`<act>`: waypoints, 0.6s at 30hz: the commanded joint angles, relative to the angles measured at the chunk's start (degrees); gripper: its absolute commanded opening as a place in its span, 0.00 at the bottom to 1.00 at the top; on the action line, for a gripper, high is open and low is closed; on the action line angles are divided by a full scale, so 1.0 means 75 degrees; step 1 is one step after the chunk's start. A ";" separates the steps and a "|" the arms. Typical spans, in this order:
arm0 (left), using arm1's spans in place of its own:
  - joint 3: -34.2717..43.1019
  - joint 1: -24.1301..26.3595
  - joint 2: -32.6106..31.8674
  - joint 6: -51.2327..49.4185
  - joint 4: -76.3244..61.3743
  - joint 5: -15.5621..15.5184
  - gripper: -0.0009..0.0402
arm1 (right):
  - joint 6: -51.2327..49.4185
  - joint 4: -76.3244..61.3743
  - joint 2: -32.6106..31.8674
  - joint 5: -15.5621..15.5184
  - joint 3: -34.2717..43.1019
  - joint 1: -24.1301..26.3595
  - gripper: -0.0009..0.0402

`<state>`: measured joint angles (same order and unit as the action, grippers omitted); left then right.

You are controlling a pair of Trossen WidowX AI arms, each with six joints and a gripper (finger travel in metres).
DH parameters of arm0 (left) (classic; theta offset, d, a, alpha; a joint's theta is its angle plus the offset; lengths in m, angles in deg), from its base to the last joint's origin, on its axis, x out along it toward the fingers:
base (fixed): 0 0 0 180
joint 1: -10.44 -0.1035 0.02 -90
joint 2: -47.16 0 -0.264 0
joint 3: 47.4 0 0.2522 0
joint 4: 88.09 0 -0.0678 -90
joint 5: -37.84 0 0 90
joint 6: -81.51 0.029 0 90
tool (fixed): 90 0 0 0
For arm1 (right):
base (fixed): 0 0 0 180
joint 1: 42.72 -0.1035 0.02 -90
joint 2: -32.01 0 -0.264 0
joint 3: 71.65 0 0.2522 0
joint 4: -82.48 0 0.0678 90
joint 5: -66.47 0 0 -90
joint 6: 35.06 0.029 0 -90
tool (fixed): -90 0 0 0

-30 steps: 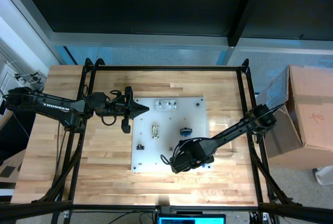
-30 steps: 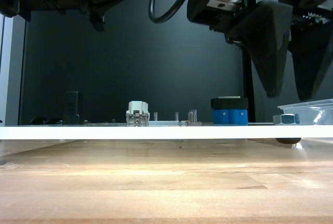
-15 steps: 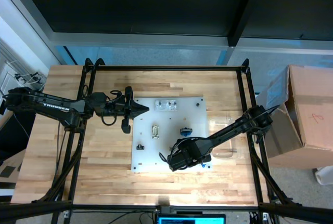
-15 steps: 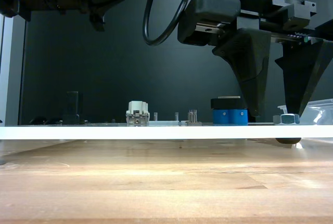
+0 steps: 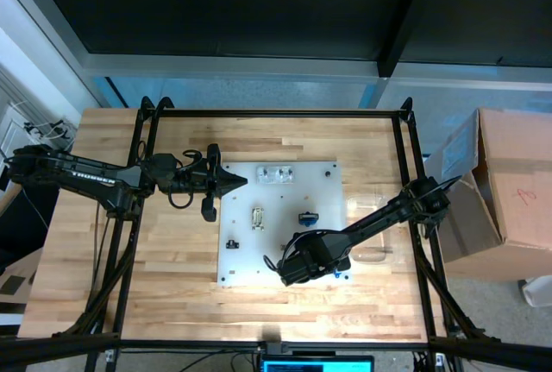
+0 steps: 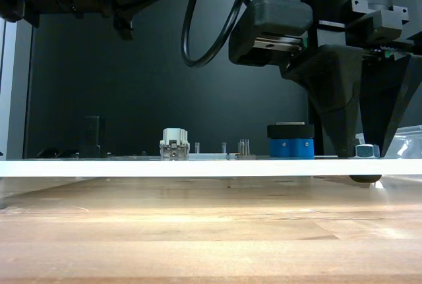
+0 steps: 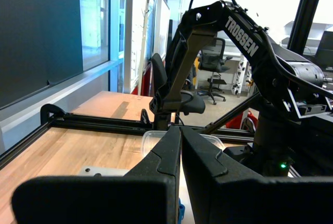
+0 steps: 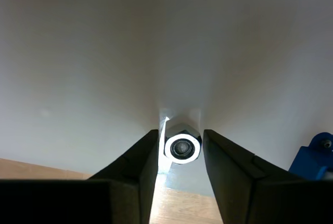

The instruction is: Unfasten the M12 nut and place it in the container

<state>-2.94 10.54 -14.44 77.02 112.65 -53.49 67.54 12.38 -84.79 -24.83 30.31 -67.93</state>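
The nut (image 8: 182, 147) gleams metallic, the board (image 8: 93, 78) matt white (plastic-looking).

Quick count: two grippers, left gripper (image 5: 237, 181) at 9 o'clock and right gripper (image 6: 362, 153) at 5, one silver nut (image 8: 182, 148), one white board (image 5: 250, 260), one clear container (image 5: 362, 204), one blue block (image 6: 290, 147), one cardboard box (image 5: 509, 191) at 3.

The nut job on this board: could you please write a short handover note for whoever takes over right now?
Left gripper: shut, held high above the board's far left corner.
Right gripper: down at the board's near right edge, fingers open, close either side of the nut, slim gaps showing.
Nut: on its stud, low against the board.
Container: right of the board, no nut in it.
Done: right gripper placed at the nut. Left: grip, unscrew, lift off, drop into the container.
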 commanded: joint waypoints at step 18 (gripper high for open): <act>0.0003 0.0000 0.0000 0.0000 0.0003 0.0003 0.02 | -0.4983 0.0041 0.0015 -0.0035 0.0000 -0.0006 0.06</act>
<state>-2.92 10.54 -14.44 77.02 112.67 -53.49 34.98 12.55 -84.77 -25.09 30.31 -67.93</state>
